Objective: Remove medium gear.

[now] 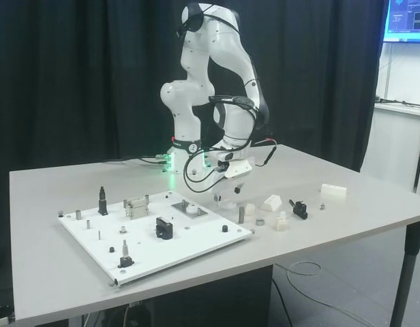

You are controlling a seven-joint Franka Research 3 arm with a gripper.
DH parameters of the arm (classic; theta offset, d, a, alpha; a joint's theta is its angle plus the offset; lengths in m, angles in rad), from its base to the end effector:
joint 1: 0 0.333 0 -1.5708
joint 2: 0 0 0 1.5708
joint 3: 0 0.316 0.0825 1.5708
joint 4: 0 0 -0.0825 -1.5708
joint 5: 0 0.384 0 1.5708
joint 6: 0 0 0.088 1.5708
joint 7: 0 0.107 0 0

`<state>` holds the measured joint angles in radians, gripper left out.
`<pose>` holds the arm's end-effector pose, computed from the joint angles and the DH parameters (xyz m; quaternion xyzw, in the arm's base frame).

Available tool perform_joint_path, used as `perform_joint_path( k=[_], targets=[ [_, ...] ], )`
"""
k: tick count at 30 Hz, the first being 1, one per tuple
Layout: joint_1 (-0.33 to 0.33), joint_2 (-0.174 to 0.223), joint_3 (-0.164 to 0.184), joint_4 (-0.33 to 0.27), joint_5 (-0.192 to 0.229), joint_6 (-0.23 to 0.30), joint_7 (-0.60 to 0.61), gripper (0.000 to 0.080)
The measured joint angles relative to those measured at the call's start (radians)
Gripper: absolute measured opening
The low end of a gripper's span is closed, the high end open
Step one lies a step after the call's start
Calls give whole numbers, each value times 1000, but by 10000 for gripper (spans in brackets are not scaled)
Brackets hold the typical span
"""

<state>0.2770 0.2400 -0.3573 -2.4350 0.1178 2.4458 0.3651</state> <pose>0.4631 -0.0441 0.1976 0.9580 -0.2669 -0.1024 0.0239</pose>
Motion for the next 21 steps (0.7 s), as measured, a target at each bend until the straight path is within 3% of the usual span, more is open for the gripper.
perform_joint_path(
  k=[21],
  targets=[
    [0, -26, 3, 4, 0, 0, 6, 800]
  ],
)
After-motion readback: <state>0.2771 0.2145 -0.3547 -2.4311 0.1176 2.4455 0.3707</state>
